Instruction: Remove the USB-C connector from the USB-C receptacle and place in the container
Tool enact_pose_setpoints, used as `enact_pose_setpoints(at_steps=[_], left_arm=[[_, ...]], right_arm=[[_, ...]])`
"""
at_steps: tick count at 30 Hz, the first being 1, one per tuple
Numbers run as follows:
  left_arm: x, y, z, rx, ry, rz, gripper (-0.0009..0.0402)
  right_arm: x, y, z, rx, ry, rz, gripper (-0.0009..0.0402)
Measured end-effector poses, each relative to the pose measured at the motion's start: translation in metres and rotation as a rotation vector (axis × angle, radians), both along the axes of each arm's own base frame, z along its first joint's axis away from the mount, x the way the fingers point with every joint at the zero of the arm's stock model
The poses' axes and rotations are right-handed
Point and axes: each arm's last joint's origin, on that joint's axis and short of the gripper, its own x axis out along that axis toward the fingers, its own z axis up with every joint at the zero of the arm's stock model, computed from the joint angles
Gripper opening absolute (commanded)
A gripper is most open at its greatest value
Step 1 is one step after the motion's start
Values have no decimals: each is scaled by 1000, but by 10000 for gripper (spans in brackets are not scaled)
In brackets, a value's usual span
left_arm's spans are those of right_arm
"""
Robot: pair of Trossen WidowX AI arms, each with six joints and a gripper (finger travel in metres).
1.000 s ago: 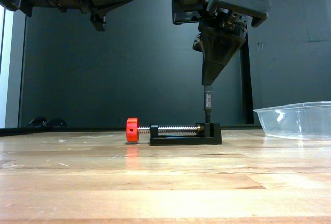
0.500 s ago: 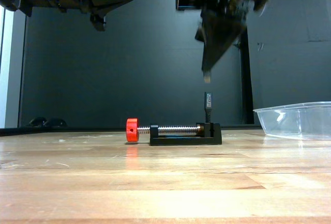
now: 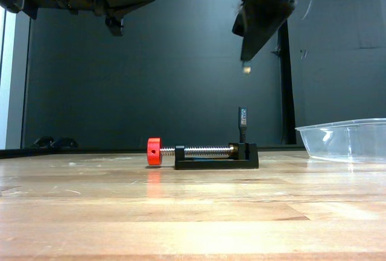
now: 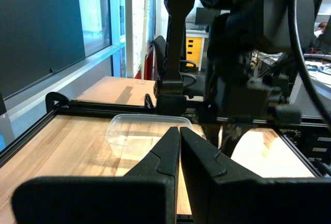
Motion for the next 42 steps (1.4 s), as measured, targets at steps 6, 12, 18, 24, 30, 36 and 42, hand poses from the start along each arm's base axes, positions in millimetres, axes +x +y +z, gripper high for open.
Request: enact_pose_setpoints(at_steps=[6,12,18,24,30,36,42], left_arm=[[0,0,0,0,1,-1,0],[0,0,0,0,-3,-1,0],[0,0,0,0,0,-1,0],[0,0,0,0,0,0,0],[0,0,0,0,0,-1,0],[0,0,0,0,0,-1,0],[0,0,0,0,-1,-1,0]], right_arm=[[-1,-17,3,-4,13,-1,0],[-7,-40,4,-34,76,-16,0],[-14,-61,11,-54,74,-36,0],[-33,-79,5,-58,105,-68,0],[-56,-84,-8,-59,140,-85,0],[-63,-85,-26,-57,171,-91,0],[-62,-85,-33,-54,149,-97,0]])
